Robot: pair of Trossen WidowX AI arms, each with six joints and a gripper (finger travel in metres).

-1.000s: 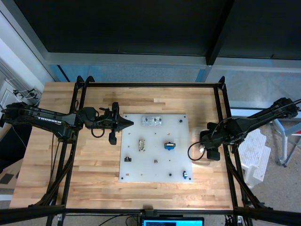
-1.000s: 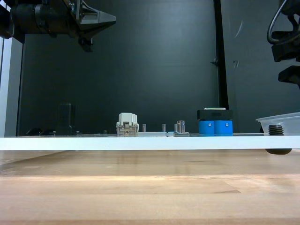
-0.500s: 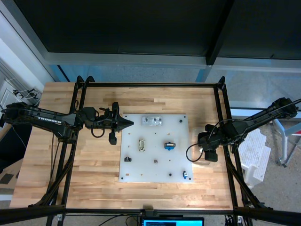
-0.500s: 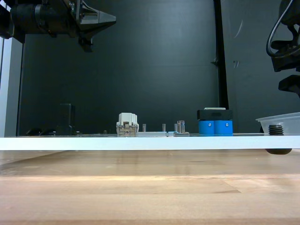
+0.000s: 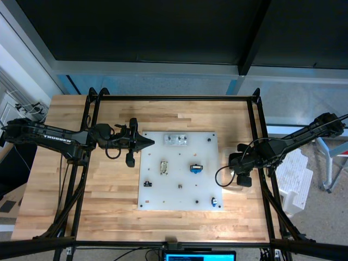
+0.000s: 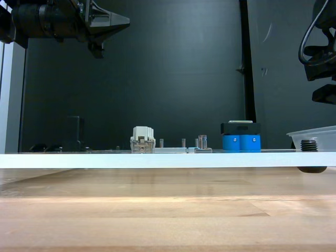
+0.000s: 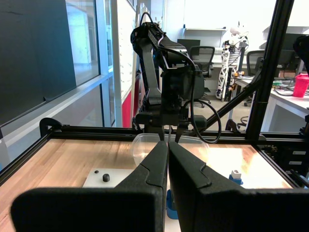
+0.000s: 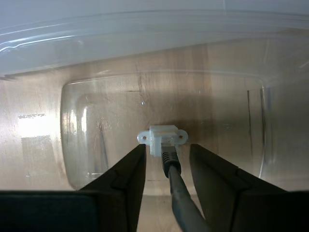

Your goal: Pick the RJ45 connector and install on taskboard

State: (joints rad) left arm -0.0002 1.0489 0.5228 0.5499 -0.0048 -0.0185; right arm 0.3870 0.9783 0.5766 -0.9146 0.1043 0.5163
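Observation:
The RJ45 connector [image 8: 161,137], a small white flanged plug on a black cable [image 8: 172,180], lies on the floor of a clear plastic tray [image 8: 77,121]. My right gripper [image 8: 166,186] hangs open just above it, one finger on either side of the cable and not gripping it. In the high view the right gripper [image 5: 240,175] is over the tray [image 5: 237,190], just right of the white taskboard [image 5: 163,191]. My left gripper [image 5: 147,142] is shut and empty, held high over the board's left edge, and in its own view the left gripper [image 7: 168,164] points toward the right arm.
The taskboard [image 6: 157,160] carries a beige socket [image 6: 142,140], a blue block with a black top [image 6: 241,137], silver fittings [image 5: 176,140] and small black parts. A black frame [image 5: 255,136] runs around the wooden table. In the low view the tray [image 6: 315,134] sits at the right.
The right gripper has dropped a little toward the tray and shifted slightly left over the past second. The left arm has stayed still.

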